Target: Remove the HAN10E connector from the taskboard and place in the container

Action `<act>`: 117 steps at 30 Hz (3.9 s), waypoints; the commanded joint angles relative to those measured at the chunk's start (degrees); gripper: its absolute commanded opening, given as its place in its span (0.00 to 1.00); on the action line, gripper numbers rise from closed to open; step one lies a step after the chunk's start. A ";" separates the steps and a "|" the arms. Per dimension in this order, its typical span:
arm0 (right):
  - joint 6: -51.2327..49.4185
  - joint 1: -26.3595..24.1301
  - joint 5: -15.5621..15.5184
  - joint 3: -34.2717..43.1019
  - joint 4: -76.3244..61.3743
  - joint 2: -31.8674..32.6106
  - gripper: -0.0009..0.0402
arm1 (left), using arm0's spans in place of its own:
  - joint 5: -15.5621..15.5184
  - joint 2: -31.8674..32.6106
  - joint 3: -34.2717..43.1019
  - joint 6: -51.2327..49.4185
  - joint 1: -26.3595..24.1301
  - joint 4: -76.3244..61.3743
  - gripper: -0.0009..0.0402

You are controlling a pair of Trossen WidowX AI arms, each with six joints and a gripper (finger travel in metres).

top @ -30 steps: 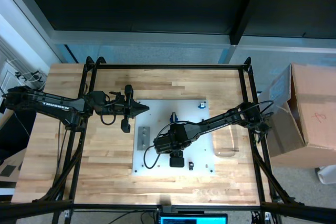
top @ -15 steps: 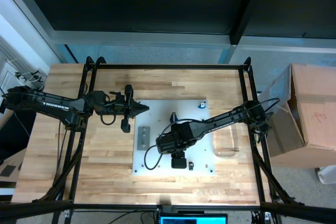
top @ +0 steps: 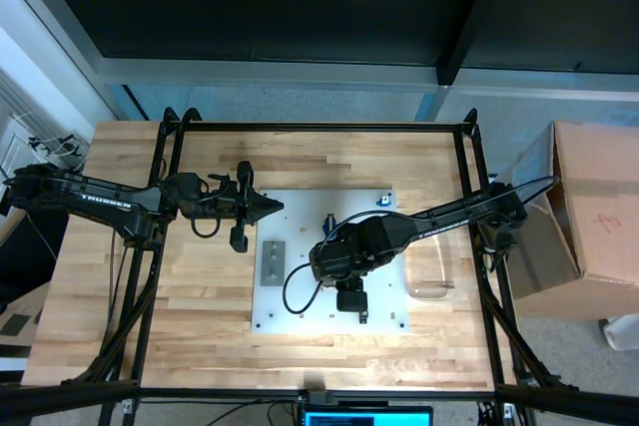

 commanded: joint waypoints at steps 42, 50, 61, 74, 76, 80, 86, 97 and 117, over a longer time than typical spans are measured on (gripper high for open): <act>3.02 5.53 0.39 -64.98 14.80 -47.08 0.06 | 0.00 0.00 0.02 0.02 0.02 0.02 0.02; 7.19 5.57 2.03 -66.38 16.65 -43.45 0.18 | 0.00 0.00 0.02 0.02 0.00 0.02 0.02; 8.09 5.60 2.14 -67.69 18.25 -43.21 0.50 | 0.00 0.02 0.02 0.02 0.00 0.02 0.02; 7.52 4.52 1.95 -62.93 13.99 -43.74 0.70 | 0.00 0.02 0.02 0.02 0.00 0.02 0.02; 7.17 3.48 1.97 -61.13 12.37 -44.00 0.68 | 0.00 0.02 0.02 0.02 0.02 0.02 0.02; 4.57 0.79 1.97 -57.09 11.34 -44.70 0.61 | 0.02 0.02 0.02 0.02 0.00 0.02 0.02; 0.22 -4.28 4.94 -52.00 13.35 -45.40 0.46 | 0.00 0.02 0.02 0.02 0.00 0.02 0.02; -6.14 -11.85 4.55 -53.00 33.44 -48.28 0.15 | 0.00 0.00 0.02 0.02 0.00 0.02 0.02; -10.01 -17.40 -1.22 -64.63 77.20 -49.94 0.02 | 0.00 0.02 0.02 0.02 0.02 0.02 0.02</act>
